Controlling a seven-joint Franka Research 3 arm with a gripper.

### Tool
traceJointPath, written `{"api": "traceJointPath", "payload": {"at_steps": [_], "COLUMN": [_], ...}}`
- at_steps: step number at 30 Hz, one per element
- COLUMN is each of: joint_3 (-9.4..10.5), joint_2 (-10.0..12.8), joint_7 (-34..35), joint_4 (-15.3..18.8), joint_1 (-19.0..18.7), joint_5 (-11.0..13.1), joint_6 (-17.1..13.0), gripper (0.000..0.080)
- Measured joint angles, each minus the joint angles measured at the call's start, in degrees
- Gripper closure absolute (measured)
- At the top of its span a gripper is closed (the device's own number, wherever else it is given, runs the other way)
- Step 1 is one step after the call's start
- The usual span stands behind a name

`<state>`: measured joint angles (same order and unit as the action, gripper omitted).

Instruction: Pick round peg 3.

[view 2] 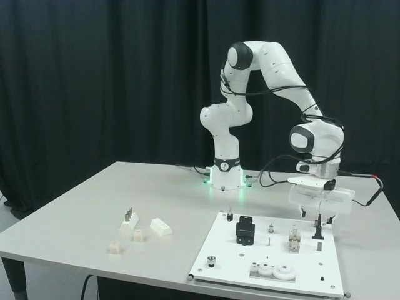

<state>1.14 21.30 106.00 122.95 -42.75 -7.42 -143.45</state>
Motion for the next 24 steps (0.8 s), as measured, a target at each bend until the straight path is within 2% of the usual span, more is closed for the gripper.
{"api": "traceJointPath", "payload": {"at_steps": [9,24], "joint_3": [0.00,-0.16], "joint_2": [-1.1,-1.6], "joint_7": [-2.6,-6.9], "joint_4": [-0.1,-0.1], "joint_1": [0.6,0.8], "joint_5": [1.2,1.1], "joint_6": [0.8,2.6], "gripper": [0.0008,0.0003]}}
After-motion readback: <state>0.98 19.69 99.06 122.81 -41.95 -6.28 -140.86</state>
